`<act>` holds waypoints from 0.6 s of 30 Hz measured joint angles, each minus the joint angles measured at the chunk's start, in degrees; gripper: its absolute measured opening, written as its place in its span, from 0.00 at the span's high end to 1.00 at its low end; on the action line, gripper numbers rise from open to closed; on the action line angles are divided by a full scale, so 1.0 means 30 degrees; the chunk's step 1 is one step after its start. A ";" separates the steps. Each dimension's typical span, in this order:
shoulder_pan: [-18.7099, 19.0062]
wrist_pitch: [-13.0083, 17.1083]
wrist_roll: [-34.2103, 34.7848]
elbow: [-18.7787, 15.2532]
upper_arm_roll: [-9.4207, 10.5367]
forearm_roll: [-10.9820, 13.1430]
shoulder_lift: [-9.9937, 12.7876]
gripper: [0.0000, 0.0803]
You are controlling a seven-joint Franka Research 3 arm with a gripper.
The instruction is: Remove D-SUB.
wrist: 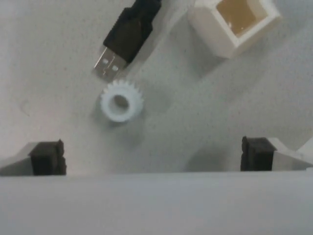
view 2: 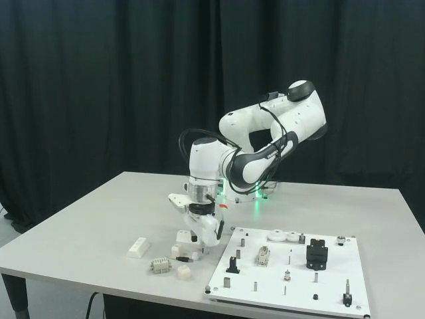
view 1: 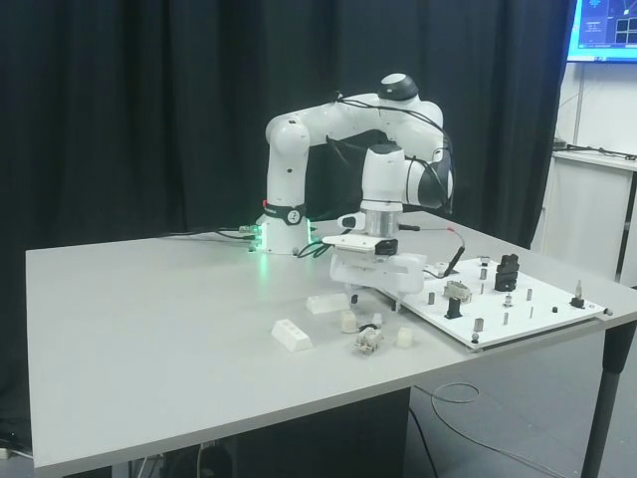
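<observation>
My gripper point(wrist: 151, 155) is open, its two black fingertips point(wrist: 46, 156) wide apart with nothing between them. It hangs low over the table just off the white board's point(view 2: 282, 300) near corner. Below it on the table lie a white gear point(wrist: 122, 102), a black USB plug point(wrist: 124, 39) and a white open box point(wrist: 234, 22). A grey multi-pin connector point(view 2: 159, 265) lies loose on the table near the front edge, apart from the gripper point(view 2: 199, 236). Another small connector point(view 2: 263, 256) stands on the board. Which of the two is the D-SUB I cannot tell.
The white board point(view 1: 528, 321) carries pegs, a black holder point(view 2: 316, 253) and two white gears point(view 2: 283, 234). White blocks point(view 1: 292, 335) point(view 1: 325, 302) and a small white cube point(view 1: 406, 338) lie on the grey table around the gripper point(view 1: 370, 299). The arm's base point(view 1: 279, 231) stands behind.
</observation>
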 joint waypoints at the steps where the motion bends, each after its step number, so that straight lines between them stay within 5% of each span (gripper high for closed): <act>1: -0.0005 -0.0008 0.0038 0.0021 -0.0015 0.0000 0.0000 0.01; 18: -0.0012 -0.0205 0.0642 0.0250 -0.0491 -0.0001 0.0000 0.00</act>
